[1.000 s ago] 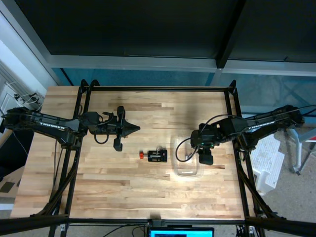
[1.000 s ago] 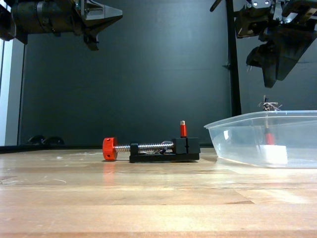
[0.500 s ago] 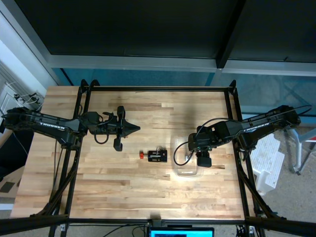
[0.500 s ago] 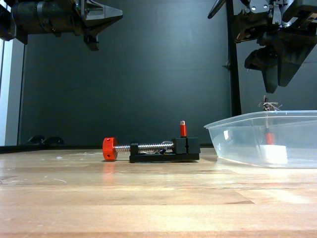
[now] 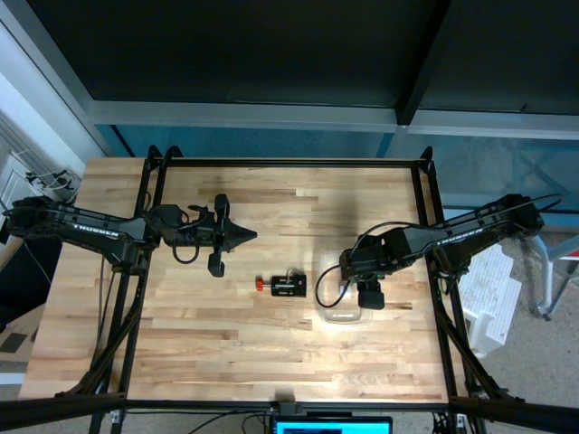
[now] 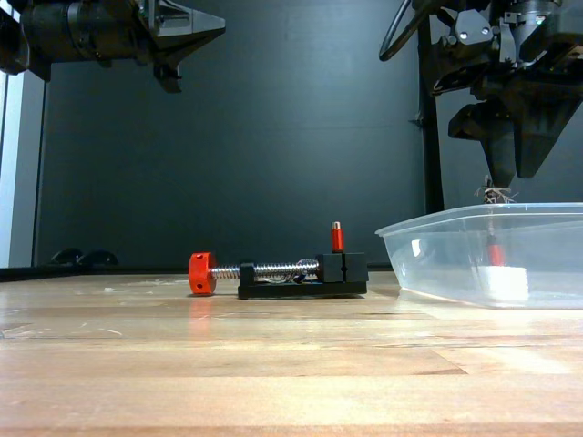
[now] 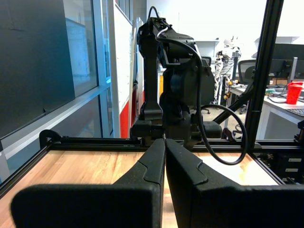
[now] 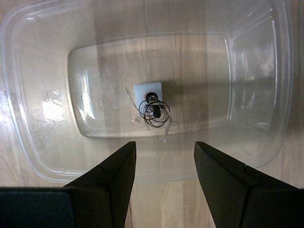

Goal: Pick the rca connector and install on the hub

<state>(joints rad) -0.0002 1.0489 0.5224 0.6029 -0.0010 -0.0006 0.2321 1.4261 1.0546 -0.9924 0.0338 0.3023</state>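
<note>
The left end effector [image 5: 251,236] is hanging high over the left half of the surface [image 5: 226,348], well apart from everything, with its fingers pressed closed on nothing, as the left wrist view [image 7: 165,142] is showing. Near the middle of the surface the hub [image 5: 288,287] is lying flat, its long axis running left to right and its red knob [image 6: 201,273] pointing toward the left edge. Just to its right, toward the right edge, the clear tray [image 6: 428,250] is sitting, and inside it the rca connector [image 8: 153,109] is standing upright in a small white block [image 6: 504,283], its long axis pointing straight up. The right end effector [image 6: 510,171] is hovering directly above it, pointing down, fingers spread open and gripping nothing, tips about level with the tray's rim. From the right wrist view the connector is lying beneath the gap between the open fingers [image 8: 164,143], roughly in line with it. So the right arm is by far the nearer one, and the pick is likely calling for a straight descent, then a carry leftward to the hub.
</note>
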